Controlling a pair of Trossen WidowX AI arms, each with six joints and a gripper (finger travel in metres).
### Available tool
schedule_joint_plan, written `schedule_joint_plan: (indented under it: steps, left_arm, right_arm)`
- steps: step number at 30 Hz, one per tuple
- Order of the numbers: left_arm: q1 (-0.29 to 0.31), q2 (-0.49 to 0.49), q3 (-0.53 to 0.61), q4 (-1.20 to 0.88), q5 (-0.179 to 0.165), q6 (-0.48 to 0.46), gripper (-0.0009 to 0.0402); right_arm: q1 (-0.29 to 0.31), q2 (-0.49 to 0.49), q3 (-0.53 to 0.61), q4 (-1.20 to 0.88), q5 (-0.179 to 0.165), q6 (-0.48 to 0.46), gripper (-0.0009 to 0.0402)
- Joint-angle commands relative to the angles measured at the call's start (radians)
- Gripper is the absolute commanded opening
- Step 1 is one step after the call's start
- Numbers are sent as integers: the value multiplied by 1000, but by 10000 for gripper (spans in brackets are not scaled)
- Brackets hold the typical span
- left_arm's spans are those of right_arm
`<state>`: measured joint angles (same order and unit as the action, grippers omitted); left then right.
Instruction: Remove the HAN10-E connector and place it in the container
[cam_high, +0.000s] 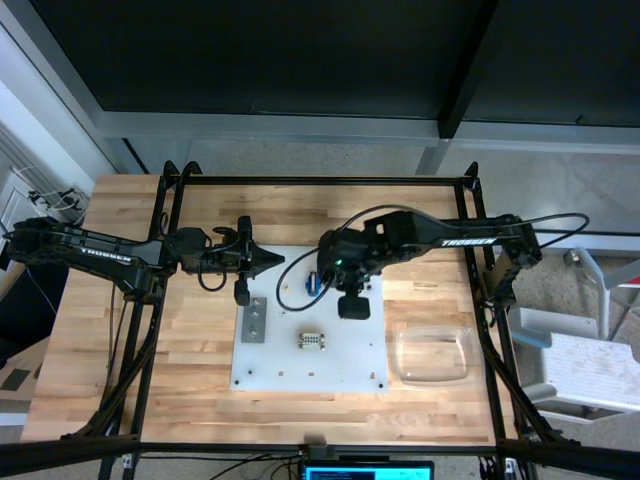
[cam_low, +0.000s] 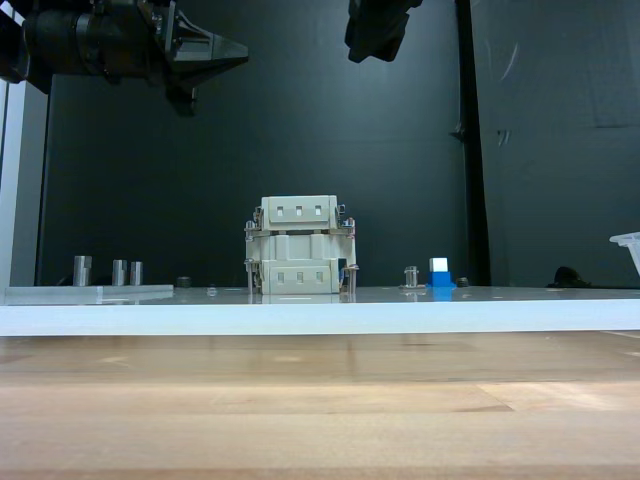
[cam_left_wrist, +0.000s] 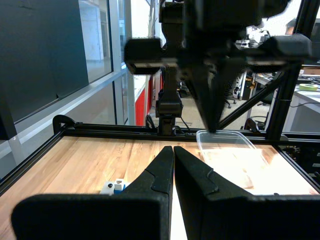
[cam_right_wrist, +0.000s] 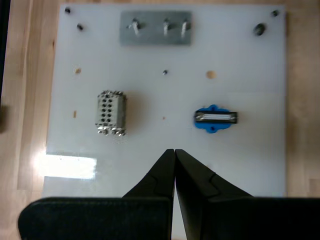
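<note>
The HAN10-E connector (cam_high: 312, 341) sits on the white board (cam_high: 350, 355), the right gripper (cam_high: 353, 308) hanging just beyond it (the left gripper (cam_high: 272, 262) hovers at the board's far left corner). The container (cam_high: 433, 355) lies right of the board.

Wooden table (cam_high: 200, 400) bearing white task board (cam_high: 345, 362), clear container (cam_high: 434, 355) beside it.

The worktop (cam_high: 120, 380) was faintly glossy wood, the board (cam_high: 345, 368) smooth, reflective white plastic. The HAN10-E connector (cam_high: 312, 341) looked matt beige plastic with metal ends, the container (cam_high: 433, 356) clear plastic. The left claw (cam_high: 278, 262), over the board's far left corner, and the right claw (cam_high: 353, 308), above the board, were matt black.
</note>
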<state>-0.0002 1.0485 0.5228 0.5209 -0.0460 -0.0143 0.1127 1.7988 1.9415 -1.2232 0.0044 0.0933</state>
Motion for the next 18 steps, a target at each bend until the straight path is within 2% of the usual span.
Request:
schedule_joint_plan:
  steps: [1, 11, 18]
  left_arm:
    - [0, 0, 0, 0, 0, 0, 0]
    - [0, 0, 0, 0, 0, 0, 0]
    - [0, 0, 0, 0, 0, 0, 0]
  right_arm:
    - [13, 49, 47, -35, 3, 58, 0]
    - [70, 196, 205, -98, 3, 159, 0]
    - [97, 287, 296, -138, 3, 186, 0]
